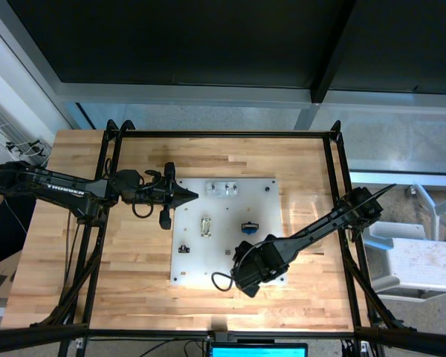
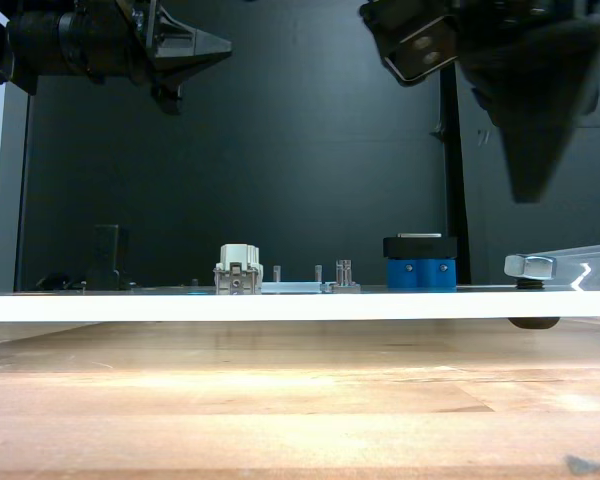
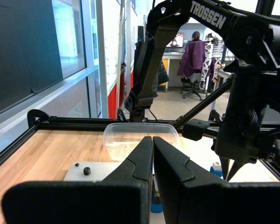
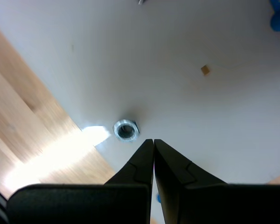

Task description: Unfasten the M12 fastener and place in the container

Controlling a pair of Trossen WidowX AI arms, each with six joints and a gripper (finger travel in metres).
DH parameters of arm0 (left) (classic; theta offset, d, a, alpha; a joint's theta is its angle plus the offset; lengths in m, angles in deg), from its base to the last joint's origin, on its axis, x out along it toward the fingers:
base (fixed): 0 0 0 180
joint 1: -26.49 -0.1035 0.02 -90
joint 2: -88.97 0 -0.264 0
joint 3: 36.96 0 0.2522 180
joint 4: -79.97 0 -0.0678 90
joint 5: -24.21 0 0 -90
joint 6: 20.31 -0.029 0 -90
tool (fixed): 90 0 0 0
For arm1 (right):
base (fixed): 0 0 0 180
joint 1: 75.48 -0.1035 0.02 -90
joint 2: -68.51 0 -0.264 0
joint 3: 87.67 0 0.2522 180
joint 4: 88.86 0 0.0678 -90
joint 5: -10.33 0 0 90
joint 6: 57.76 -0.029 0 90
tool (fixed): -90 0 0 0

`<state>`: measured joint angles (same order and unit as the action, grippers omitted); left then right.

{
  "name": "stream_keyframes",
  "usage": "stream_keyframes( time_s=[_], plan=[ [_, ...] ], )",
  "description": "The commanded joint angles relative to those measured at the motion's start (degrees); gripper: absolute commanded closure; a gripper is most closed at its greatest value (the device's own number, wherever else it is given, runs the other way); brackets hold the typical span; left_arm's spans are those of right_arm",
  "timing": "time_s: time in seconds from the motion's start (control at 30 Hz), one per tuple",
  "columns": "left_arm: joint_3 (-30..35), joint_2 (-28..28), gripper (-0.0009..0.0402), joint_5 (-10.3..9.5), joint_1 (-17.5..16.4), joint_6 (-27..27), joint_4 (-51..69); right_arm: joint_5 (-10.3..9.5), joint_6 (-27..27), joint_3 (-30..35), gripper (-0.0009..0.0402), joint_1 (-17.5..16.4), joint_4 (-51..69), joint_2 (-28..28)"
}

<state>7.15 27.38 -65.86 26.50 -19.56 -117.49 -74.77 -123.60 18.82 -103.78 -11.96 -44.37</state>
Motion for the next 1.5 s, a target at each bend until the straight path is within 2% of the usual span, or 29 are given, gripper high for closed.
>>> stream_keyframes(
  time_s=[0.03,0.1,0.17,0.23,0.53,0.7,0.87,1.43,1.5],
  plan=[
    [0.02,-0.02,0.0393,0.02,0.00,0.00,-0.02,0.02,-4.26,0.81,0.0393,-0.09,0.00,-0.04],
    [0.02,-0.02,0.0393,0.02,0.00,0.00,-0.02,0.04,-3.21,0.87,0.0390,-0.09,0.02,-0.04],
    [0.02,-0.02,0.0393,0.02,-0.02,0.00,-0.02,0.04,2.16,0.76,0.0378,-0.09,0.04,-0.04],
    [0.02,-0.02,0.0393,0.02,0.00,0.00,-0.02,0.13,4.26,0.70,0.0357,-0.09,0.07,-0.04],
    [0.02,-0.02,0.0393,0.02,0.00,0.00,-0.02,0.55,14.40,0.68,0.0215,-0.09,-1.22,-1.66],
    [0.02,-0.02,0.0393,0.02,-0.02,0.00,-0.02,0.50,19.06,0.50,0.0166,-0.24,-2.25,-2.23],
    [0.02,-0.02,0.0393,0.02,-0.02,0.00,-0.02,0.61,21.51,0.17,0.0157,-0.26,-2.84,-3.13],
    [0.02,-0.02,0.0393,0.02,0.00,0.00,-0.02,0.63,23.08,-2.73,0.0157,-0.26,-5.33,-3.87],
    [0.02,-0.02,0.0393,0.02,0.00,0.00,-0.02,1.18,23.10,-2.84,0.0157,-0.24,-5.42,-3.87]
  ],
)
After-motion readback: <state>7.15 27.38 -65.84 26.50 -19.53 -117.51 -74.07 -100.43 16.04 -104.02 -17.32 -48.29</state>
